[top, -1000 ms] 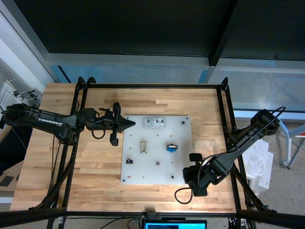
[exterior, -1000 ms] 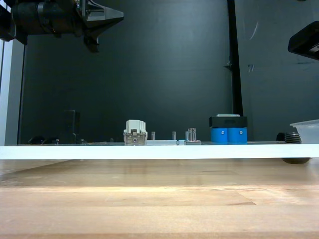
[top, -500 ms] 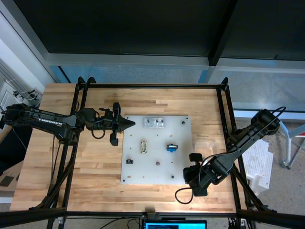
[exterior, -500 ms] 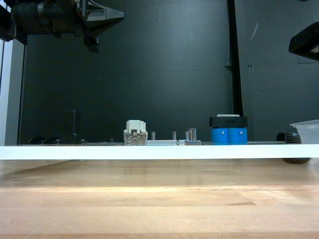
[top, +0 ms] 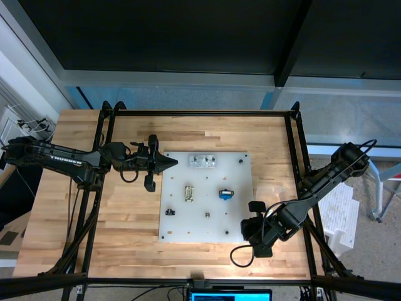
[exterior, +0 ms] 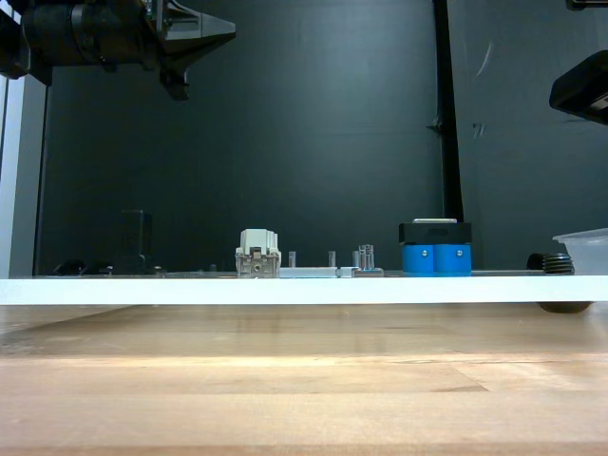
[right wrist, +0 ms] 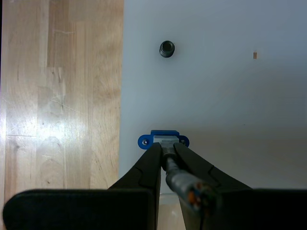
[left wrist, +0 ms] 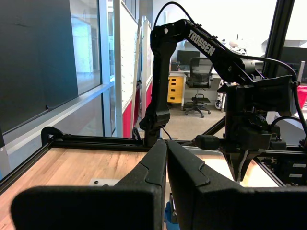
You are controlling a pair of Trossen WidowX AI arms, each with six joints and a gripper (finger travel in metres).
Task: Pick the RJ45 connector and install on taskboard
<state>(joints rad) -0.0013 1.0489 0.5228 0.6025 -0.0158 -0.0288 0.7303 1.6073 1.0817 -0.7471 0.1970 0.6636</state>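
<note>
High view: two arms flank one taskboard point(top: 188, 229), with the left gripper point(top: 172, 162) above its far left corner and the right gripper point(top: 249, 231) at its near right corner.

Low view: one clear tray point(exterior: 584, 249), contents unseen.

Left wrist view: the left gripper's fingers are pressed together, empty.

Right wrist view: the right gripper's fingers clamp the RJ45 connector point(right wrist: 169, 163), its tip at one blue fitting point(right wrist: 163, 140).
</note>
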